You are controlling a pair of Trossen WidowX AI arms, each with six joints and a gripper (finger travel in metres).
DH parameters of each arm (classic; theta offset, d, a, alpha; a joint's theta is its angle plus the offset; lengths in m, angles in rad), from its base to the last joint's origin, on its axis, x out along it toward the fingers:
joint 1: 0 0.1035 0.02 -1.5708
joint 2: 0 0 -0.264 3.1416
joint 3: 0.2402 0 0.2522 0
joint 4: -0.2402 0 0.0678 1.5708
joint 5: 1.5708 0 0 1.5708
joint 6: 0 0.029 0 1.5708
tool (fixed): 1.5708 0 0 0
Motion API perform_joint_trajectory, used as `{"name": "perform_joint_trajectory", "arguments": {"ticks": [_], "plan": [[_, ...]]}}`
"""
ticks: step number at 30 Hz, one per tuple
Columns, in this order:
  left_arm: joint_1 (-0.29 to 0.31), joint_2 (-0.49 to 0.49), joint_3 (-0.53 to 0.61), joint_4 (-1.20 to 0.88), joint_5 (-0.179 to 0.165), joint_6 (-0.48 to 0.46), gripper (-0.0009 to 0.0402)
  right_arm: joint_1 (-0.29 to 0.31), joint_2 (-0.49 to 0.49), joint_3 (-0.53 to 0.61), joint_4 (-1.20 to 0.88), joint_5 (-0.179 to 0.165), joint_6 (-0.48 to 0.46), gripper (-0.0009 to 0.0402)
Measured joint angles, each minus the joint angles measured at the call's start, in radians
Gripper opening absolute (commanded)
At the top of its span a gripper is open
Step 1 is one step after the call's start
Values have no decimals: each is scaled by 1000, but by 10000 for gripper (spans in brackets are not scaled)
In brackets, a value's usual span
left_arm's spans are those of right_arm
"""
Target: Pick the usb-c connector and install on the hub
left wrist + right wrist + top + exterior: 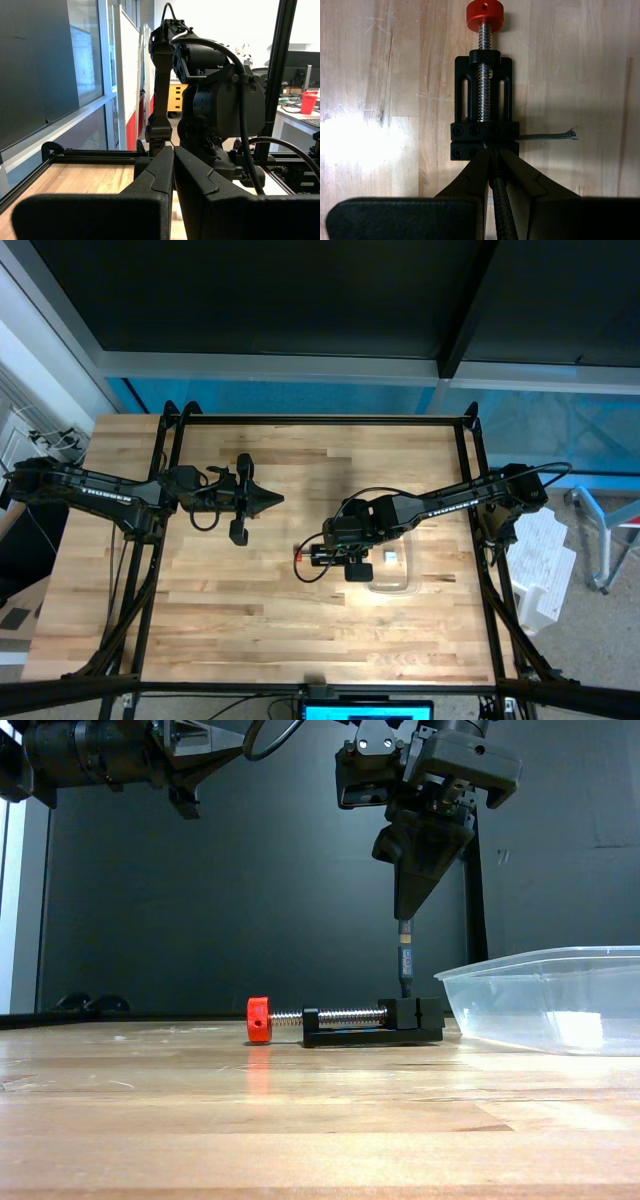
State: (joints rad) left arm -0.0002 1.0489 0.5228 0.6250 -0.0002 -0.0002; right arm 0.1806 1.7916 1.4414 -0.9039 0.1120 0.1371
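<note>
The hub [370, 1020] lies on the wooden table, a small black block with a threaded screw and an orange-red knob [259, 1019] at its left end. In the right wrist view the hub [482, 120] sits just beyond my fingertips. My right gripper [405, 920] points straight down, shut on the usb-c connector [404, 965]. The slim dark plug stands upright with its lower end at the hub's black block. Its braided cable [501, 205] runs between the right gripper [491, 152] fingers. My left gripper [275, 500] hangs shut and holding nothing, up and to the left of the hub [318, 555].
A clear plastic tray [560, 995] stands right of the hub, holding a small white-grey square piece [391, 557]. A frayed braided cable end [547, 135] sticks out beside the hub. A black frame [470, 455] borders the table.
</note>
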Motion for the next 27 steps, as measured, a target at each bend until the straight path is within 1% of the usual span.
{"name": "perform_joint_trajectory", "arguments": {"ticks": [27], "plan": [[0, 0, 0, 0, 0, 0, 0, 0, 0, -9, 11, 1, 0, 0]]}}
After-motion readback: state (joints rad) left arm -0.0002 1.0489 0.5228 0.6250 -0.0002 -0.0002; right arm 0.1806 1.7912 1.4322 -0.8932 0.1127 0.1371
